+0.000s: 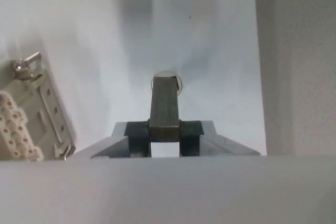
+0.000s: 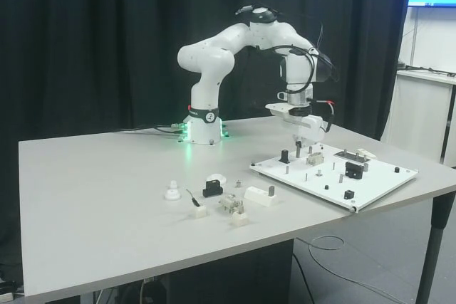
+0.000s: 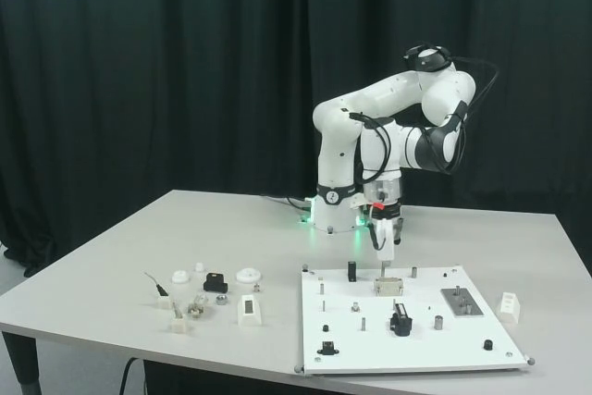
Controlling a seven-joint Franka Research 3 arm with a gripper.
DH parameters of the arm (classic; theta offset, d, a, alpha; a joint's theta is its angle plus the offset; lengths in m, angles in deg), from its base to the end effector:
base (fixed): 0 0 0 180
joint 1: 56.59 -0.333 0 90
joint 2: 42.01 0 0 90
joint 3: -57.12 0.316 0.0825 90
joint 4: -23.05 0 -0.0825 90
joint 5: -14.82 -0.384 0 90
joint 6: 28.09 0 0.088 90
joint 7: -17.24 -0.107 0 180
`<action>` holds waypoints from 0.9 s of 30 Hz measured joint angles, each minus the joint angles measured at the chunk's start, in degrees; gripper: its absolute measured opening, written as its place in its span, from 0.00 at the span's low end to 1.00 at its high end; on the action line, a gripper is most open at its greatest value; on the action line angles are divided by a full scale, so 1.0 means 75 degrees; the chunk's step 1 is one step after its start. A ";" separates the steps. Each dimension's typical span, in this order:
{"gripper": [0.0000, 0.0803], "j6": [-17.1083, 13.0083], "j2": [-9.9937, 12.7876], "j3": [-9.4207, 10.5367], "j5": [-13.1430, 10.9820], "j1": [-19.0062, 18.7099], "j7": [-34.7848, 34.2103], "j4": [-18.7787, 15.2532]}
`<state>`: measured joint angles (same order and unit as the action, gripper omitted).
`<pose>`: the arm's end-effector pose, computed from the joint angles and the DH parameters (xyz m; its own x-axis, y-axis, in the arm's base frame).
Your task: Insert square peg 3.
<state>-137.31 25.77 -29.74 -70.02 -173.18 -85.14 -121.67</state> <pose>0.3892 0.1833 0.2256 -0.6399 -0.7633 -0.0887 -0.7677 0.6401 0.0306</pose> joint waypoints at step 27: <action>0.14 -0.0041 -0.0005 -0.0001 -0.0002 -0.0005 -0.0743 -0.0017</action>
<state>-137.62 25.73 -29.75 -70.04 -173.22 -90.72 -121.80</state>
